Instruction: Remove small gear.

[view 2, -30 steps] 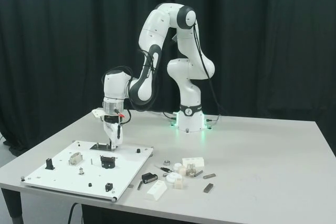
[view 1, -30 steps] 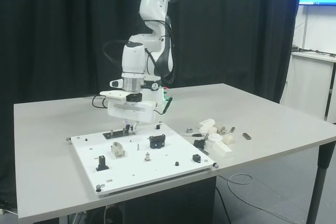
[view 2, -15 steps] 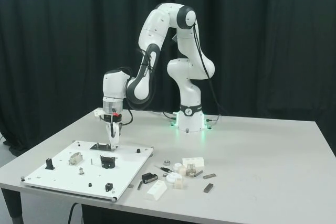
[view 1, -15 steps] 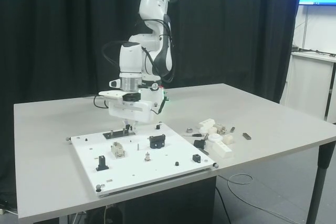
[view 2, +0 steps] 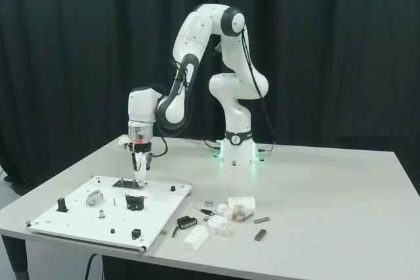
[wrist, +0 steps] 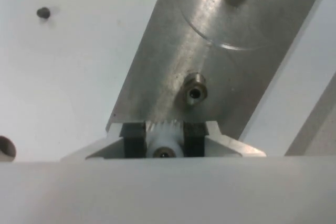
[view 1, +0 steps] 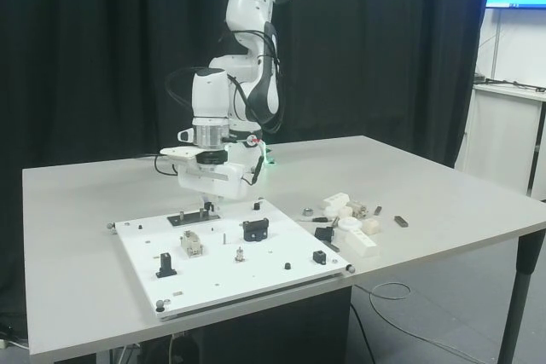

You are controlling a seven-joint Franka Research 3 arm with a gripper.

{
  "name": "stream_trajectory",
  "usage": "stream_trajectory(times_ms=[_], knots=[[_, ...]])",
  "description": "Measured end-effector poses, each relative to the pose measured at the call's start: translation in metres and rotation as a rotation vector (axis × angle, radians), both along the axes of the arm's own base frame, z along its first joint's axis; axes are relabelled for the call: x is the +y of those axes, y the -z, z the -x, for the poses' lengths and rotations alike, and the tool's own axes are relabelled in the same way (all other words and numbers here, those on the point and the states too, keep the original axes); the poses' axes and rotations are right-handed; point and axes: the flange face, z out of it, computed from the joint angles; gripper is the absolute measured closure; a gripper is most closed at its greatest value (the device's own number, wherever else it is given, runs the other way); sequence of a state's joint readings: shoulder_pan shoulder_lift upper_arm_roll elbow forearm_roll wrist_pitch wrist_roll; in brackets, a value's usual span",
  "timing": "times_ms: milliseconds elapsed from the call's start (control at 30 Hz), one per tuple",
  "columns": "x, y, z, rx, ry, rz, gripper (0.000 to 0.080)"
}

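Since earlier frames, wrist has turned and arm shifted slightly left over board's far edge. White arm (view 2: 197, 63) bent down from base at table's far side. White assembly board (view 1: 226, 253) on grey table (view 1: 426, 185), near-left. Grey metal plate (wrist: 210, 61) under wrist, bare peg (wrist: 195, 88) standing on it. Gripper (wrist: 164, 139) clamped on small gear (wrist: 165, 141), white, toothed, between black pads (wrist: 133, 139), just above plate.

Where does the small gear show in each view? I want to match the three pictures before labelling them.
Wrist view: the small gear, white and toothed, sits between the two black fingertips, above the grey metal plate.
First room view: not discernible; it is hidden at the gripper.
Second room view: likewise too small to see at the gripper.
Shared landmark: the grey metal plate on the white board.
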State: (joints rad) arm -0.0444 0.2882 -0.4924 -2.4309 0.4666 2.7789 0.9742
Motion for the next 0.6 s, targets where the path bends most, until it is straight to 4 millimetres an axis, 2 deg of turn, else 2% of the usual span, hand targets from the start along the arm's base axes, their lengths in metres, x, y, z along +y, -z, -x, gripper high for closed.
stream_trajectory(times_ms=[600], knots=[[-0.0007,-0.0005,-0.0008,0.004,-0.011,-0.002,0.0657]])
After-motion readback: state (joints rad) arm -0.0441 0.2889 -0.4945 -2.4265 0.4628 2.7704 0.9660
